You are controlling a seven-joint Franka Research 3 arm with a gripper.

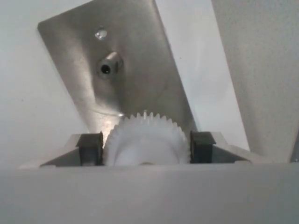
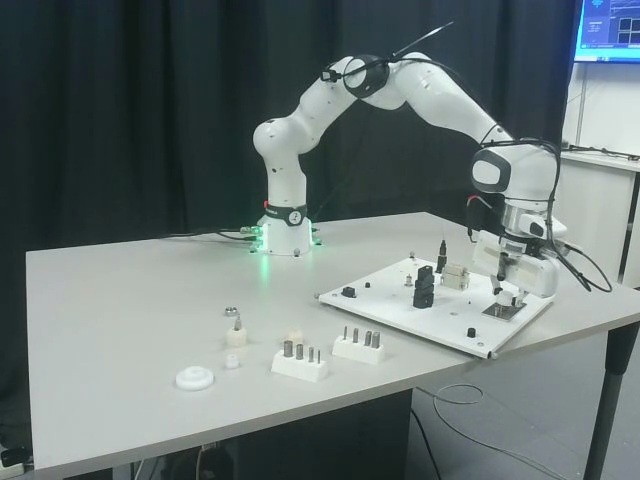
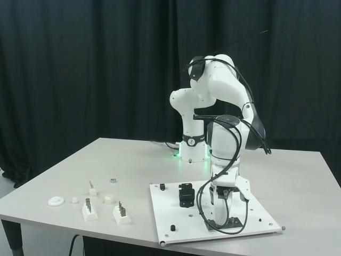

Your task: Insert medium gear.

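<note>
Gear [image 1: 145,142] clamped between gripper [image 1: 146,148] fingers, above metal plate [image 1: 126,70]

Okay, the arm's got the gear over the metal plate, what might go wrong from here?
1. The gear sits off from the peg on the metal plate; lowering now would probably press it onto bare plate.
2. The gripper holds the gear by its toothed rim only, so contact with the peg could tilt or slip it.
3. The gear hides its own bore, so alignment is hard to judge.
</note>
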